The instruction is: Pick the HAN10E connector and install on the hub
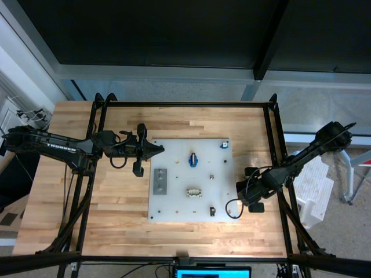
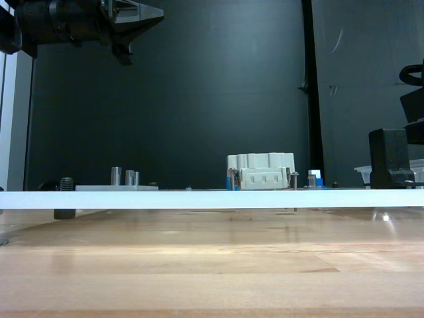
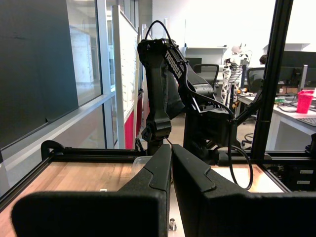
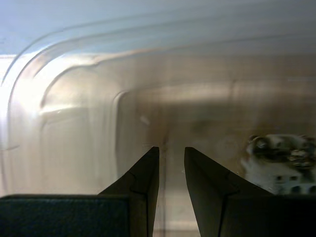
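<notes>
Robotics lab: black-framed wooden workbench (image 1: 116, 191), office chair (image 3: 207, 73), desks (image 3: 287, 115) behind.

Counter (image 1: 116, 214): light wood planks, bordered by a black rail frame (image 1: 185, 105). Dark panel (image 2: 199, 99) set behind. Glazed partition (image 3: 84, 59) recorded along one side of the brightly lit room. Beyond: desk (image 3: 291, 114), office chair (image 3: 210, 74), and a red container (image 3: 304, 101), possibly a bin.

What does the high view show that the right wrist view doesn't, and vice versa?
Only the high view: the white board, the hub on it, and the left gripper, shut, above the board's left edge. Only the right wrist view: the HAN10E connector lying in a clear tray. Both: the right gripper, slightly open, beside the board's right edge.
</notes>
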Controlling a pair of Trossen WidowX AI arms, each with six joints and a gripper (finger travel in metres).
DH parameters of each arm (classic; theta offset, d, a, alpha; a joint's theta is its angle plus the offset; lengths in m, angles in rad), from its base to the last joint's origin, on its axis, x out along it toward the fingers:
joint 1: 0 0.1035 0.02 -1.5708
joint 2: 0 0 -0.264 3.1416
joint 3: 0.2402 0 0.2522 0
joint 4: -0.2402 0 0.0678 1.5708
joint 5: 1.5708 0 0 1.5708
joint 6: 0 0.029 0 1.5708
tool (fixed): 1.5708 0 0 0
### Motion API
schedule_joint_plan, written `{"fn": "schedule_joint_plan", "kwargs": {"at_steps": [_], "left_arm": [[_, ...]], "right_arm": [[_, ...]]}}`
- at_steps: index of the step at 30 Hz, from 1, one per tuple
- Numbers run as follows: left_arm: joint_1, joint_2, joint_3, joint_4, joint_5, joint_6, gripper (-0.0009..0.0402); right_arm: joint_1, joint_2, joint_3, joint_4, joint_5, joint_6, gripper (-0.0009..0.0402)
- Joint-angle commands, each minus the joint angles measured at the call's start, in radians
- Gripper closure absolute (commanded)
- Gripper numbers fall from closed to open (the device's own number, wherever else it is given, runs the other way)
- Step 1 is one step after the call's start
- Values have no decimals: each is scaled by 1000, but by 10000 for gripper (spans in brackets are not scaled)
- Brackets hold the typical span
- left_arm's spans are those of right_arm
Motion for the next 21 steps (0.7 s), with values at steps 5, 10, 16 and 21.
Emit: {"fn": "schedule_joint_plan", "kwargs": {"at_steps": [5,10,16,21], "left_arm": [[0,0,0,0,0,0,393],[0,0,0,0,0,0,393],[0,0,0,0,0,0,393],[0,0,0,0,0,0,393]], "right_arm": [[0,-5,9,-17,7,-7,323],[0,-19,73,-73,31,-20,286],[0,-25,140,-206,60,-17,215],[0,-43,149,-237,61,3,174]]}}
